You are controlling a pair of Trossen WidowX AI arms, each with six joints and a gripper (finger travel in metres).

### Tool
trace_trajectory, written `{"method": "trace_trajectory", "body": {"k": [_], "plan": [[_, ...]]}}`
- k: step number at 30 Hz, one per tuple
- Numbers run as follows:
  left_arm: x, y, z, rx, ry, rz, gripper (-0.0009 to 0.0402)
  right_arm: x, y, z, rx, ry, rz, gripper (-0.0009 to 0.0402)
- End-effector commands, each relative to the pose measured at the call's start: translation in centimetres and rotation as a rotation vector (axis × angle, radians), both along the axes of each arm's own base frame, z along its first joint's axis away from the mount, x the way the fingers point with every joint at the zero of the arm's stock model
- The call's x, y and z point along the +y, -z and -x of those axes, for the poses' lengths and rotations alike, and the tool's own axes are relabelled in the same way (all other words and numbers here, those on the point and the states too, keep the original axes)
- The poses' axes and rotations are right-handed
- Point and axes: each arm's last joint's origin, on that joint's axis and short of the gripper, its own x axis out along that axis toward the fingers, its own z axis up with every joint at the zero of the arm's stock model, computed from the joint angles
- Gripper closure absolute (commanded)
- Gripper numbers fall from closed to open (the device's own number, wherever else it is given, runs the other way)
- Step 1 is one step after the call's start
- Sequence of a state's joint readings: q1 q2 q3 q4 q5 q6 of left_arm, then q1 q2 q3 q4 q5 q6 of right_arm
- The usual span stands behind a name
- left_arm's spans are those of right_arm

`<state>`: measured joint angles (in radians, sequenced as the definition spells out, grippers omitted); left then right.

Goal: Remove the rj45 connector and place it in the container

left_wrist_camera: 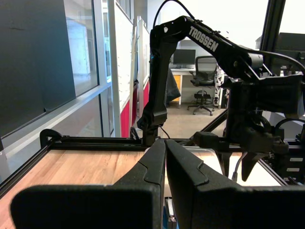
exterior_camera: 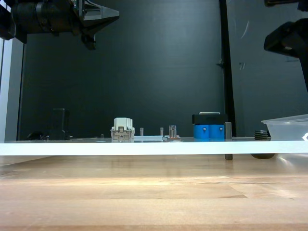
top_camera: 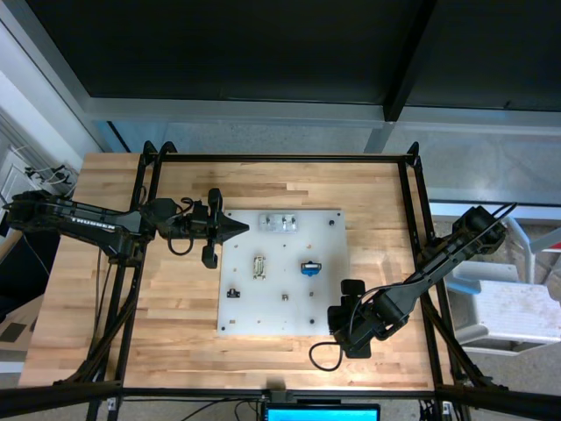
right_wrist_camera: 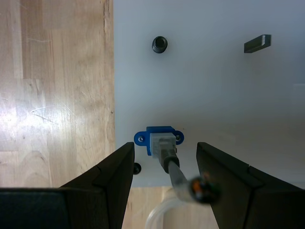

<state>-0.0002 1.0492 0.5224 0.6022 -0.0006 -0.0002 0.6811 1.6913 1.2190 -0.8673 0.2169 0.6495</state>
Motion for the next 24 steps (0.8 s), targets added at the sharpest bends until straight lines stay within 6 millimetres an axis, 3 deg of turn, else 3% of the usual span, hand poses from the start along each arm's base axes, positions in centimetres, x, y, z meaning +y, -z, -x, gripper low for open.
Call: {"method": "trace_trajectory", "body": {"k": [1, 16, 24], "plan": [[0.01, -0.02, 0.00, -0.001, 0.000, 0.000, 0.0392, -0.06, 0.26, 0.01, -0.004, 0.002, -0.003, 0.0212], [0.00, -0.02, 0.00, -0.001, 0.000, 0.000, 0.0392, -0.21, 0.63, 0.08, 0.000, 0.006, 0.001, 0.0215], [0.00, -0.02, 0.00, -0.001, 0.000, 0.000, 0.0392, -0.20, 0.65, 0.07, -0.002, 0.001, 0.001, 0.0270]]}}
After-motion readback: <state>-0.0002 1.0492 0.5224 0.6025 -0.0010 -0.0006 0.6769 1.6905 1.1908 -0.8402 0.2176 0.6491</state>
